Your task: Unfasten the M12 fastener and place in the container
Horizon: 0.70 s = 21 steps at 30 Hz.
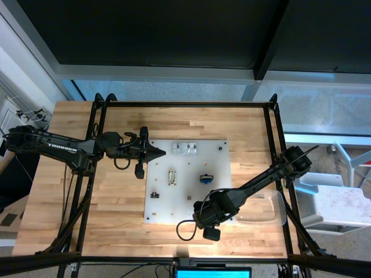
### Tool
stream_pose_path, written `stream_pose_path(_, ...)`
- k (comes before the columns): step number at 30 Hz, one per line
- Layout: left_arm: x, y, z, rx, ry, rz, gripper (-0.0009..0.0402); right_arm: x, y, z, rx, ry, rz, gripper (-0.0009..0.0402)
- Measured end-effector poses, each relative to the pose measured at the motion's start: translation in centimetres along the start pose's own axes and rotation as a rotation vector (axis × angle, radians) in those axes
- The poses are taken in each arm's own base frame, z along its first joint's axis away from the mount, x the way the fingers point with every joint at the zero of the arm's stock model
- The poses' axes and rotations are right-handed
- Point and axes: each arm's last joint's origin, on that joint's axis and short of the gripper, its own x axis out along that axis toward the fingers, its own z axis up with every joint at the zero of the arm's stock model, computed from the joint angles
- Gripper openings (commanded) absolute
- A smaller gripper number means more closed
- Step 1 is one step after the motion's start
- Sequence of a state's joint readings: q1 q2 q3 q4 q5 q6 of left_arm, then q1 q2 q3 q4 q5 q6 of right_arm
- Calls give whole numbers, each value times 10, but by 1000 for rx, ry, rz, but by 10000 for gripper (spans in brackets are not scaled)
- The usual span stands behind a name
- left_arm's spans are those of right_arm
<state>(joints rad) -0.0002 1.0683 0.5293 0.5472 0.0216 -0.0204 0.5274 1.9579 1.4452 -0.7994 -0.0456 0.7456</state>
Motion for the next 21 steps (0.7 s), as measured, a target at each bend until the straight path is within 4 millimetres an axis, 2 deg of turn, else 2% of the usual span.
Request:
stream_pose_path(9, 0, 0, 0, 0, 0, 0, 0, -2, -12, -5, 68, -16, -183, 0)
stream_pose_path(21, 0, 0, 0, 0, 0, 0, 0, -9, -10, -5, 127, -26, -155, 0)
